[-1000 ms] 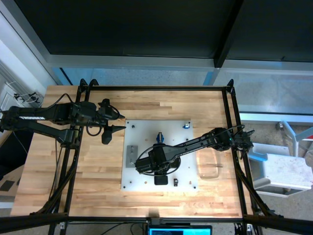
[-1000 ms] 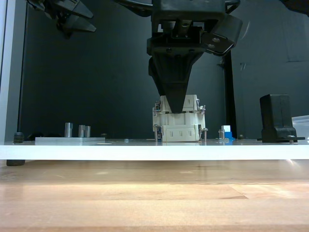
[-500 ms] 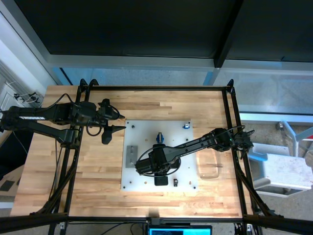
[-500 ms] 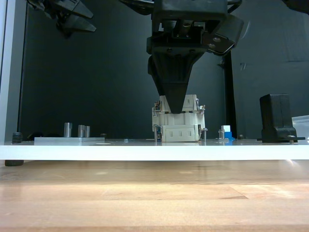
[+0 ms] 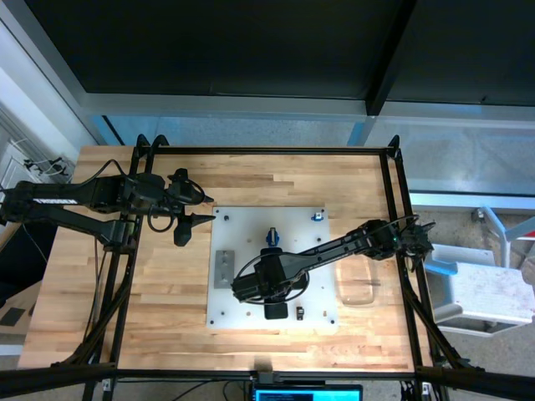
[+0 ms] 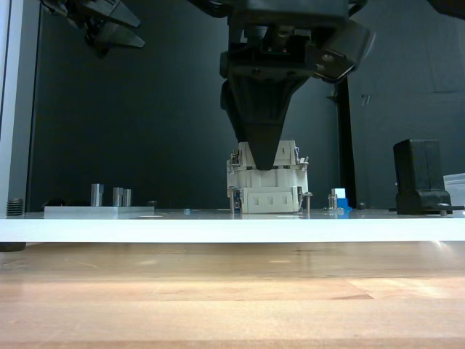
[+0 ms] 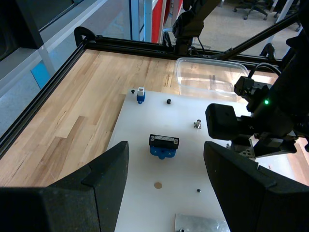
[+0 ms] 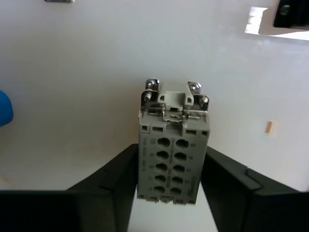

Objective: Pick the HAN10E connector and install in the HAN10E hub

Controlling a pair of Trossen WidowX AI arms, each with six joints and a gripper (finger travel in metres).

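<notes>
Pinching the HAN10E connector (image 8: 169, 159) by its long sides, my right gripper (image 6: 264, 156) points straight down over the middle of the white plate (image 5: 242, 221). The beige plug stands upright on top of the HAN10E hub (image 6: 270, 198). My left gripper (image 5: 191, 226) hangs just off the plate's far left corner, fingers spread and empty. The plate lies on a pale wooden table (image 5: 150, 284) ringed by a black frame (image 5: 267, 151), a clear plastic tray (image 5: 359, 284) beside it; grey floor and dark panels lie beyond.
</notes>
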